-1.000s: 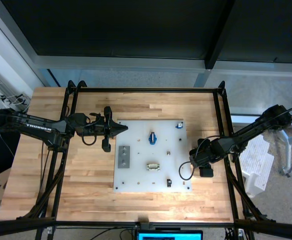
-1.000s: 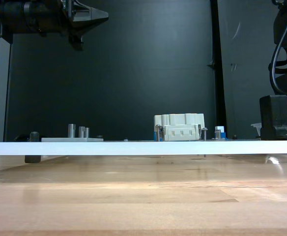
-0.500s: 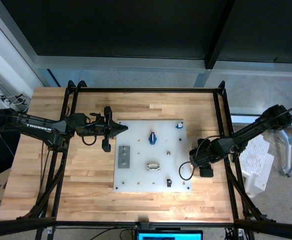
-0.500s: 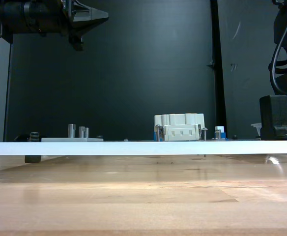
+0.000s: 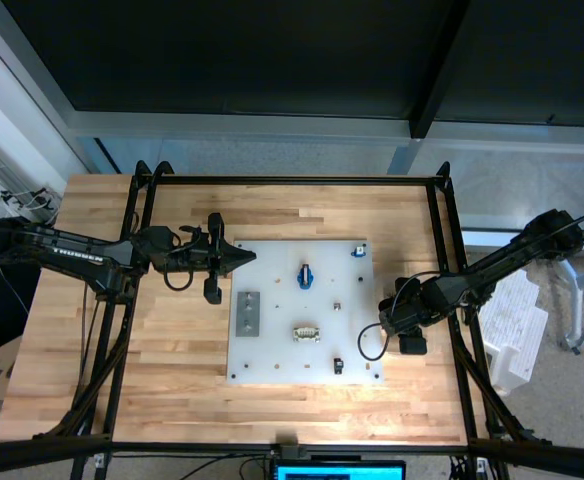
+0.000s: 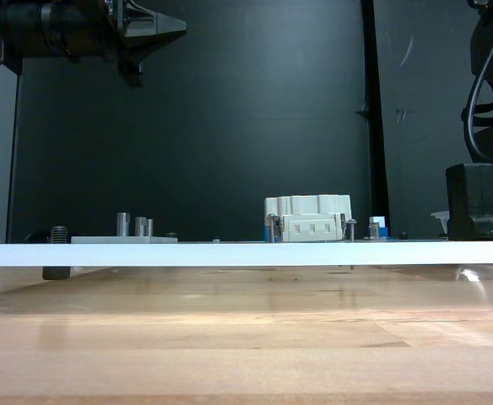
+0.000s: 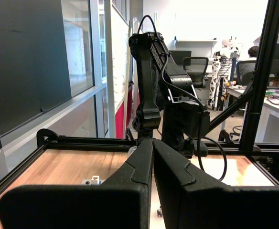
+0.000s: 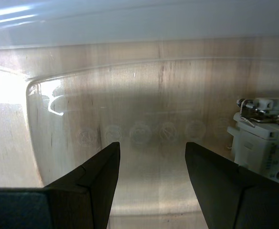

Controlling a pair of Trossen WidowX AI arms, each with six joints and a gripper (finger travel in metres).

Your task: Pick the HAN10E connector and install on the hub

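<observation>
While the connector [image 5: 307, 333] sits on the board [image 5: 272, 355], clear of both, right jaws hang spread at its right edge, left jaws pressed together above its left.

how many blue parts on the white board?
2. Larger blue part mid-board, small blue piece at the white board's far-right corner; others may be hidden. Left gripper, jaws shut, hovers by its far-left corner; right gripper, jaws open, low at its right edge.

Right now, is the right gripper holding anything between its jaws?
No, the right gripper, low by the right edge of the board, has open, empty jaws; the left gripper, shut, hovers high near its left edge.
</observation>
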